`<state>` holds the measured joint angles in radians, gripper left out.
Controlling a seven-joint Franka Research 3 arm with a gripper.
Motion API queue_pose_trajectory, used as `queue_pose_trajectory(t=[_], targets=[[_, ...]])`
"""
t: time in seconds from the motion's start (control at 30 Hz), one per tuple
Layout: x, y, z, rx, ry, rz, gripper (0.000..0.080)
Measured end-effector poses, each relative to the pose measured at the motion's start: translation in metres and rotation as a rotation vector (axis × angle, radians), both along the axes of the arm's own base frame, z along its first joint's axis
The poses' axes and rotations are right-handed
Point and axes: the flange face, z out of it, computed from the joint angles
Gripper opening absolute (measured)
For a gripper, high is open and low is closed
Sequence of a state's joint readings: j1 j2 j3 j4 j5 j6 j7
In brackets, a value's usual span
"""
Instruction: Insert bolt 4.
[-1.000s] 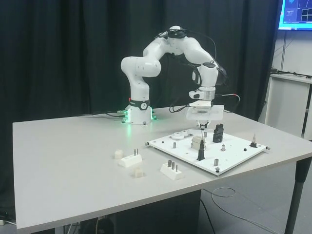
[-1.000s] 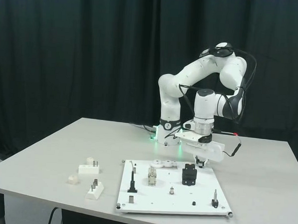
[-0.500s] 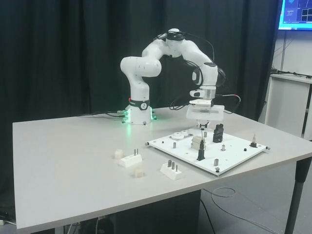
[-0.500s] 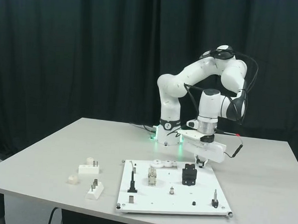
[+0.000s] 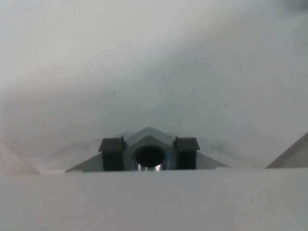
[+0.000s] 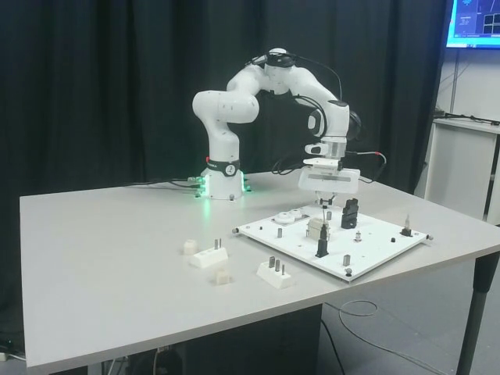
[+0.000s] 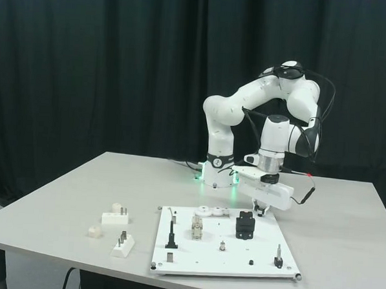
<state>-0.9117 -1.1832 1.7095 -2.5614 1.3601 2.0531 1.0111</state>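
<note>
In the wrist view my two black fingertips (image 5: pixel 111 154) clamp a grey hexagonal bolt (image 5: pixel 150 155) with a round threaded hole, above a white surface. My gripper (image 6: pixel 323 201) hangs over the far side of the white assembly board (image 6: pixel 375 248), beside the black block (image 6: pixel 349 212). A thin shaft reaches down from the fingers. In the second room view the gripper (image 7: pixel 261 211) sits just above and behind the black block (image 7: pixel 244 225) on the board (image 7: pixel 264 270).
The board carries several small pegs, a grey fixture (image 7: pixel 197 227) and white gears (image 7: pixel 212 211). Left of it on the grey table stand white holders with pins (image 6: pixel 209 256) (image 6: pixel 275 272) and small cubes (image 6: pixel 222 276). The arm's base (image 6: pixel 223 183) glows green at the back.
The wrist has drifted slightly toward the board's far edge while the elbow rose. The gripper stays shut on the bolt above the board.
</note>
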Motion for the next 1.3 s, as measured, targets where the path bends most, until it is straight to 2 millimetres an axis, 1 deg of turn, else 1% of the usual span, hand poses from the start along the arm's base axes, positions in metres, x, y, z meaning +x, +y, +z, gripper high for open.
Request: queue_pose_trajectory(t=[0.4, 0.83, 1.3], targets=[[0.0, -0.001, 0.0, 0.012, -0.003, -0.046, 0.0225], [0.004, -0.008, 0.0, 0.056, 0.016, -0.095, 0.0225], [0.005, -0.01, 0.0, 0.072, 0.031, -0.069, 0.0225]])
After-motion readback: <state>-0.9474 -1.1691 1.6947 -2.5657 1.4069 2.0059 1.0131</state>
